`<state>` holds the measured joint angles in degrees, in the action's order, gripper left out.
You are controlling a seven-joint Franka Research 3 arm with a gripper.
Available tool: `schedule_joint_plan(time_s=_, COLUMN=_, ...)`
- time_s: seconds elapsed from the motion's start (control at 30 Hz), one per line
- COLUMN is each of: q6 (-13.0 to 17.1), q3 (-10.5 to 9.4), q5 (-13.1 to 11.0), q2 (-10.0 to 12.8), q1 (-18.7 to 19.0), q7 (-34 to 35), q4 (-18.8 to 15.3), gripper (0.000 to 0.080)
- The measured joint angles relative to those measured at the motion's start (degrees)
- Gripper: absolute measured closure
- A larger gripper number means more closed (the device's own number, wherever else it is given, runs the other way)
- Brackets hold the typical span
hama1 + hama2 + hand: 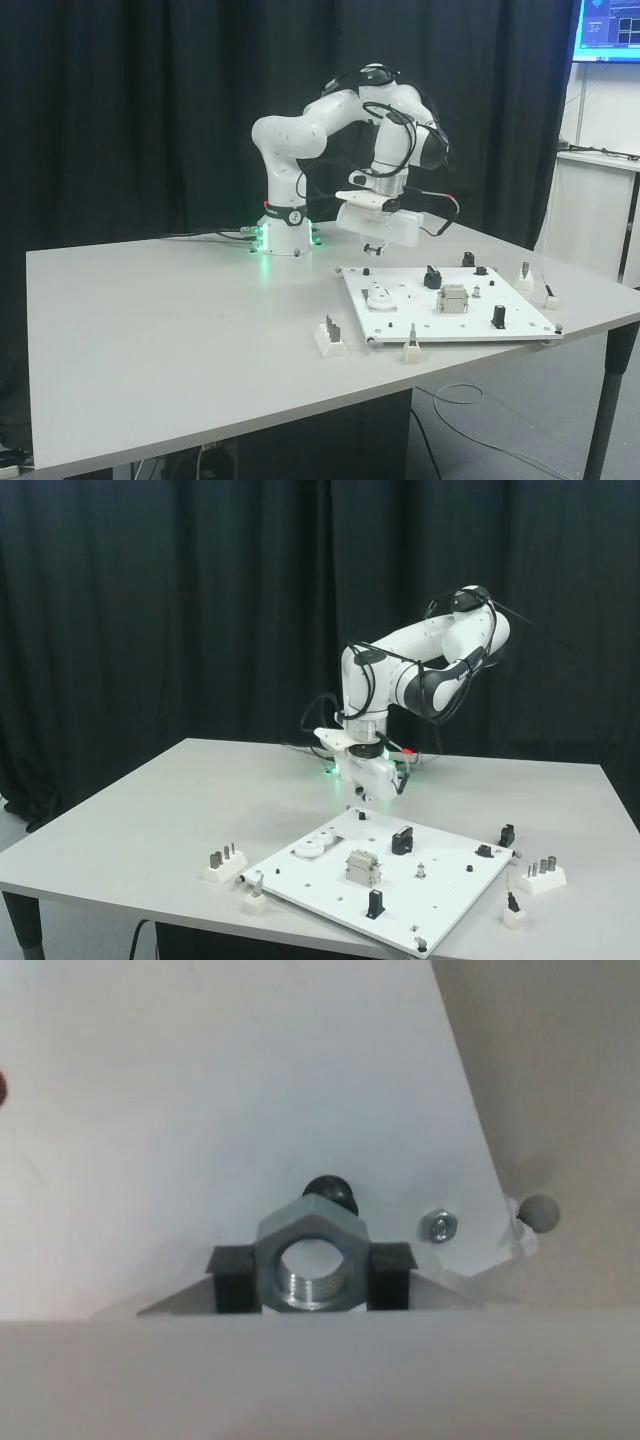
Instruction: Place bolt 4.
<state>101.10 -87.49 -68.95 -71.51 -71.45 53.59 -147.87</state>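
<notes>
A white board (455, 325) was seen on a grey table (170, 320), backed by a black curtain (130, 110); green light (262, 240) was cast at the white arm's base.

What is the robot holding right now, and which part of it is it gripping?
The gripper holds a grey hex nut, threaded hole facing the camera. The black jaws clamp two opposite sides, above the white board.

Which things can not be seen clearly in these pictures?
- Held bolt: wrist view shows only its hexagonal threaded end; the rest is cut off by the white body below.
- Gripper tips: too small in both room views.
- Black knob: half hidden behind the bolt.
- Small parts on the white board: too small to identify.
</notes>
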Motion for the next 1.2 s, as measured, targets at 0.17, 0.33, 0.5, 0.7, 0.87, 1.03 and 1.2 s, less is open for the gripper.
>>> schedule_joint_plan(time_s=0.17, q6=0.5, q3=0.00, q5=0.0, q2=0.0, q1=0.0, q7=-1.1, q4=0.0, gripper=0.0576)
schedule_joint_plan(time_s=0.33, q6=0.8, q3=-0.01, q5=0.0, q2=0.0, q1=0.0, q7=-1.6, q4=0.0, gripper=0.0576)
schedule_joint_plan(time_s=0.5, q6=1.3, q3=-0.02, q5=0.0, q2=0.0, q1=0.0, q7=-2.6, q4=0.0, gripper=0.0576)
schedule_joint_plan(time_s=0.7, q6=2.0, q3=-0.04, q5=0.0, q2=0.0, q1=-0.1, q7=-4.2, q4=0.0, gripper=0.0576)
schedule_joint_plan(time_s=0.87, q6=2.6, q3=-0.05, q5=-0.1, q2=0.0, q1=-0.1, q7=-5.5, q4=0.0, gripper=0.0576)
schedule_joint_plan(time_s=1.03, q6=3.6, q3=-0.11, q5=-0.3, q2=0.0, q1=-0.2, q7=-10.4, q4=0.1, gripper=0.0576)
schedule_joint_plan(time_s=1.2, q6=5.5, q3=-0.23, q5=-0.6, q2=0.0, q1=-0.5, q7=-14.6, q4=0.1, gripper=0.0576)
